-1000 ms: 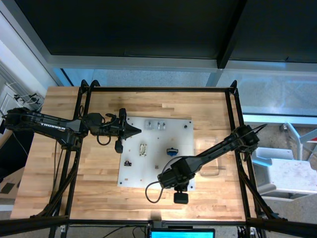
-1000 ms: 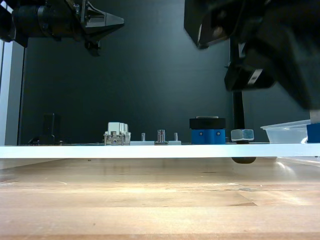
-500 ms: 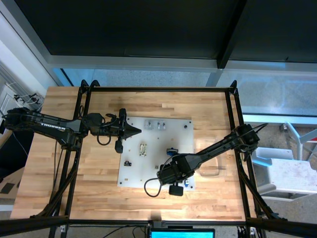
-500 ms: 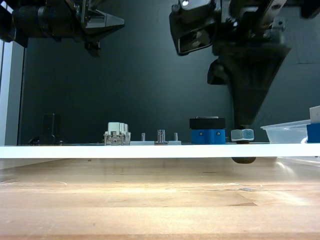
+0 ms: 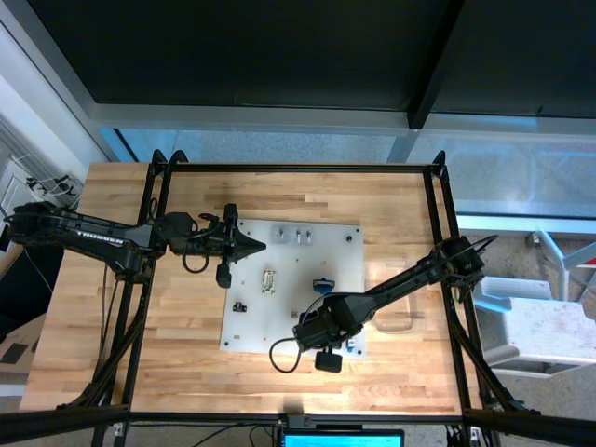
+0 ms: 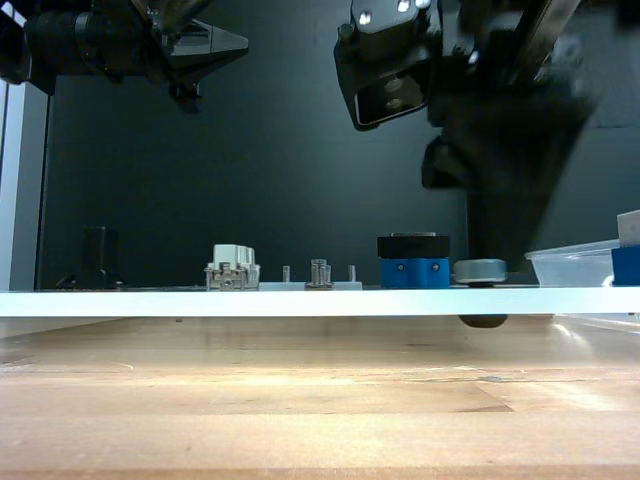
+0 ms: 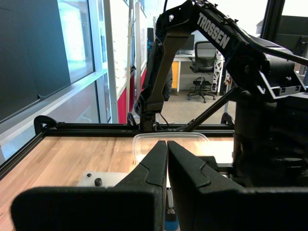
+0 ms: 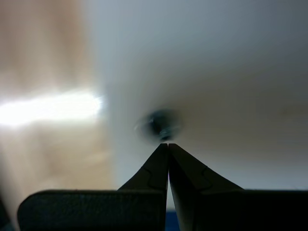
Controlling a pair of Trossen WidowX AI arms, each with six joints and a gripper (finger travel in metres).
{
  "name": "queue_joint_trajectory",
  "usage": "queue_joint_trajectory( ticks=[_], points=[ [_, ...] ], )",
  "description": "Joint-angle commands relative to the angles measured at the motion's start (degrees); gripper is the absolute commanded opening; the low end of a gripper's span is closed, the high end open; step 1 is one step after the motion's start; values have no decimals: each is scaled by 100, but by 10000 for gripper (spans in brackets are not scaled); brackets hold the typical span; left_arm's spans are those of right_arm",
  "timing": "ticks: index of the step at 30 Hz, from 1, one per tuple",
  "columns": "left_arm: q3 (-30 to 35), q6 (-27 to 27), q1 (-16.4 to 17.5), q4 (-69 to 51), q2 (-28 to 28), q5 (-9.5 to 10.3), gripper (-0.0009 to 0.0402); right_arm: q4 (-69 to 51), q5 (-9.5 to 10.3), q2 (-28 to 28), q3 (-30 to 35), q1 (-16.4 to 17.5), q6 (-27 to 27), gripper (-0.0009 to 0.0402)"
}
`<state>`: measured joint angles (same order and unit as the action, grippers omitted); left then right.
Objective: Pick the M12 fastener and fasten on the M12 threads
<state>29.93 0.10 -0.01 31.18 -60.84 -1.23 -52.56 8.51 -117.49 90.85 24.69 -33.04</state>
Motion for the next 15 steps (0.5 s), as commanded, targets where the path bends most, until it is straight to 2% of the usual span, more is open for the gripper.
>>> queue_joint_trajectory(
  ticks=[1, 4, 6, 11, 15],
  points=[
    [2, 0, 0, 0, -2, -2, 0, -52, 815, 17, 4, 17, 216, 0],
    [2, 0, 0, 0, -2, -2, 0, -138, 636, 72, 4, 22, 197, 0],
    [2, 0, 0, 0, -2, -2, 0, -155, 450, 85, 4, 22, 197, 0],
    [2, 0, 2, 2, 0, -2, 0, -223, -422, 184, 4, 31, 31, 0],
    [2, 0, 2, 0, -2, -2, 0, -225, -754, 234, 4, 31, 22, 0]
  ],
)
